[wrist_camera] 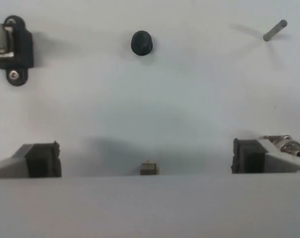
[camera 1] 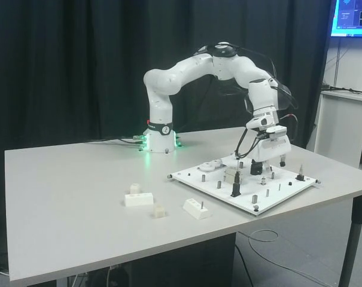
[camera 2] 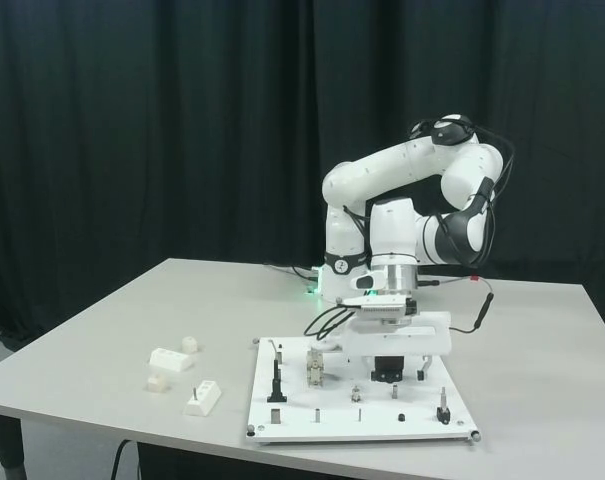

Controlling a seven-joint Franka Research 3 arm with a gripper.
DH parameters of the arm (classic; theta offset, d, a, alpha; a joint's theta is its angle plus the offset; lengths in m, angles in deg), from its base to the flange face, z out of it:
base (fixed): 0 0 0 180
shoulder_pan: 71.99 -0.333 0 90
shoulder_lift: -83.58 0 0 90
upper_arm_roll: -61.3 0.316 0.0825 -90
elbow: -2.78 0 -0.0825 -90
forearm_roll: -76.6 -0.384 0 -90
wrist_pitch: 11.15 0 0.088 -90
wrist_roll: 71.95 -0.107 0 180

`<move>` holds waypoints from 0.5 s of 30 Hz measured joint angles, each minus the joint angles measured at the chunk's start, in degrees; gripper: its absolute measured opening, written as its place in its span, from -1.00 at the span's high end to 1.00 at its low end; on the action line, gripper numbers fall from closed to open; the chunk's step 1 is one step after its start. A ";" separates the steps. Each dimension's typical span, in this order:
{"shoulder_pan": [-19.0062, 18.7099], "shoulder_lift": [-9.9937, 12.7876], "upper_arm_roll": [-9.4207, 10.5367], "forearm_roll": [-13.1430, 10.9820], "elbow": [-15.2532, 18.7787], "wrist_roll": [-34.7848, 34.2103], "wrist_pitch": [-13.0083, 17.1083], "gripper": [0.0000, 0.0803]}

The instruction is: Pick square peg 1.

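The jaws stand wide and empty above the white task board (camera 1: 228,192); the small grey square peg (wrist_camera: 149,168) sits between them — grasp not yet made.

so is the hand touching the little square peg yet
Apart. In the wrist view the square peg sits alone midway between the two fingers, with bare white board showing on both sides of it. The hand is open around it.

The flat grey bench (camera 1: 67,197) carries the white arm's round base (camera 1: 159,142), bolted near its back edge. A flat white square board (camera 1: 246,185) lies in front of that base. Three small white blocks (camera 1: 139,199) lie beside the board, apart from it.
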 joint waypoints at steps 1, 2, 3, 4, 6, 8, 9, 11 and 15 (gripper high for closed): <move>-0.05 0.00 -0.08 0.01 0.00 0.00 0.00 -0.80; -0.09 0.00 -0.17 0.02 0.00 0.00 0.00 -0.96; -0.13 0.00 -0.26 0.03 -0.01 0.00 0.00 -0.96; -0.16 0.00 -0.37 0.05 -0.01 0.00 0.00 -0.96; -0.19 0.00 -0.58 0.14 -0.02 0.00 0.00 -0.96; -0.20 0.00 -0.76 0.23 -0.02 0.00 0.00 -0.99; -0.20 0.00 -0.85 0.27 -0.02 -0.01 0.00 -0.99; -0.20 0.00 -1.05 0.34 -0.02 -0.02 0.00 -0.99; -0.19 0.00 -1.41 0.46 -0.02 -0.07 0.00 -0.99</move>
